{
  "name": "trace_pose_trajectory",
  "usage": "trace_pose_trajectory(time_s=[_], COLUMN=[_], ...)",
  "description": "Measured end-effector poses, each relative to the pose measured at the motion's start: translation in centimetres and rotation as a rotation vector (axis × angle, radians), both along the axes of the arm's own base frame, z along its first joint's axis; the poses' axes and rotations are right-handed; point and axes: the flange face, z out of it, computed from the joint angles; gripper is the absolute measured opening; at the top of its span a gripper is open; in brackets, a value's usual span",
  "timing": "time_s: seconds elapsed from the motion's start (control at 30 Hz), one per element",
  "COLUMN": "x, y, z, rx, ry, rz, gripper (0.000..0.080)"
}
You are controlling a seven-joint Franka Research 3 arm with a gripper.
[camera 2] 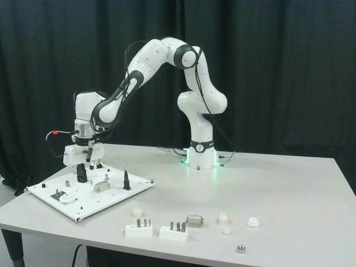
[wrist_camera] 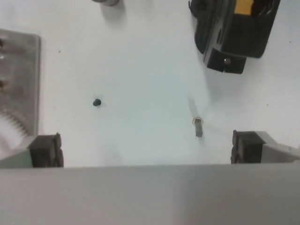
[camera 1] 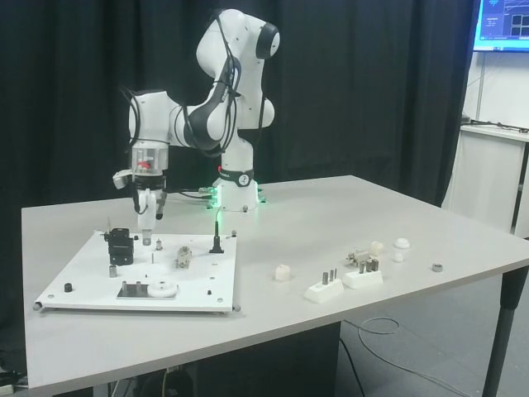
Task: Pick square peg 2.
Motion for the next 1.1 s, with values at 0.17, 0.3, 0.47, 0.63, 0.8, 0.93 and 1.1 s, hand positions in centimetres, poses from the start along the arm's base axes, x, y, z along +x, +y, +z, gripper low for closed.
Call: trace_pose_trajectory(time_s=[0.17,0.3,0.47,0.63,0.8,0.93,1.1], x=[0.1,0.2,0.7,1.6,3.0,4.5,6.5], y=[0.0,0.1,0.5,1.6,3.2,5.0,7.8], z=[0.1,0.2,0.3,0.7,1.2,1.8,2.5], rx=[-0.002,-0.003,-0.004,0.001,0.014,0.023,0.038], ry=[-0.001,-0.001,-0.004,-0.01,-0.019,-0.033,-0.047], rz=[0.006,0.011,0.021,0.043,0.069,0.068,0.064], gripper=[0.08,0.08,0.08,0.08,0.08,0.08,0.08])
